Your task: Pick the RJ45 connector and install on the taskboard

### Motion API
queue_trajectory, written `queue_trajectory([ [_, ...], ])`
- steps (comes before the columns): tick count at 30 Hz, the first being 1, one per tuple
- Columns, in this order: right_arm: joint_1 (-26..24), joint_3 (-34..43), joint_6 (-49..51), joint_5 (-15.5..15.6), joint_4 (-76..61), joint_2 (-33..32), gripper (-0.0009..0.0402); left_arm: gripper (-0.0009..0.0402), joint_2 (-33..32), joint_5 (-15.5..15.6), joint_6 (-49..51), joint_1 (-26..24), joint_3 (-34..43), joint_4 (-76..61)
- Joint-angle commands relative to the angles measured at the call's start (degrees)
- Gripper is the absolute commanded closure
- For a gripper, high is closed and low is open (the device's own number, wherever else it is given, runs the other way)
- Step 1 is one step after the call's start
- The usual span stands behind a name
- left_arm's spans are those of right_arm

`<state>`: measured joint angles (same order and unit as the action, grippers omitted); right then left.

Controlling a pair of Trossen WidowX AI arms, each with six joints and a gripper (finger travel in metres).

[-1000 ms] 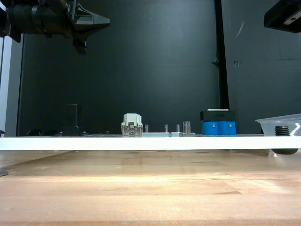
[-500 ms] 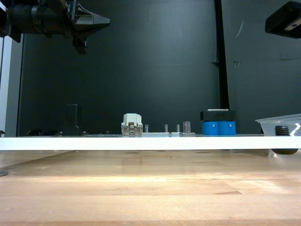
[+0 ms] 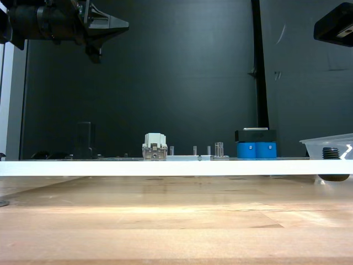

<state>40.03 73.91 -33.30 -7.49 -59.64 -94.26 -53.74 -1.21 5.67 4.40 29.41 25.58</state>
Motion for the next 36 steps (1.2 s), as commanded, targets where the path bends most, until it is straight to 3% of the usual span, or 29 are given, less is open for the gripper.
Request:
queue_trajectory([
  [1, 0.02, 0.02, 0.13, -0.02, -0.11, -0.02, 0.0393, 0.0393, 0.00, 0.00, -0.02, 0.00, 0.00, 0.00],
  [27, -0.04, 0.02, 0.13, 0.00, 0.35, -0.02, 0.0392, 0.0393, 0.00, 0.00, -0.02, 0.00, 0.00, 0.00],
  [36, -0.04, 0.02, -0.35, -0.02, 0.26, -0.02, 0.0330, 0.0393, 0.00, 0.00, -0.02, 0.00, 0.00, 0.00],
])
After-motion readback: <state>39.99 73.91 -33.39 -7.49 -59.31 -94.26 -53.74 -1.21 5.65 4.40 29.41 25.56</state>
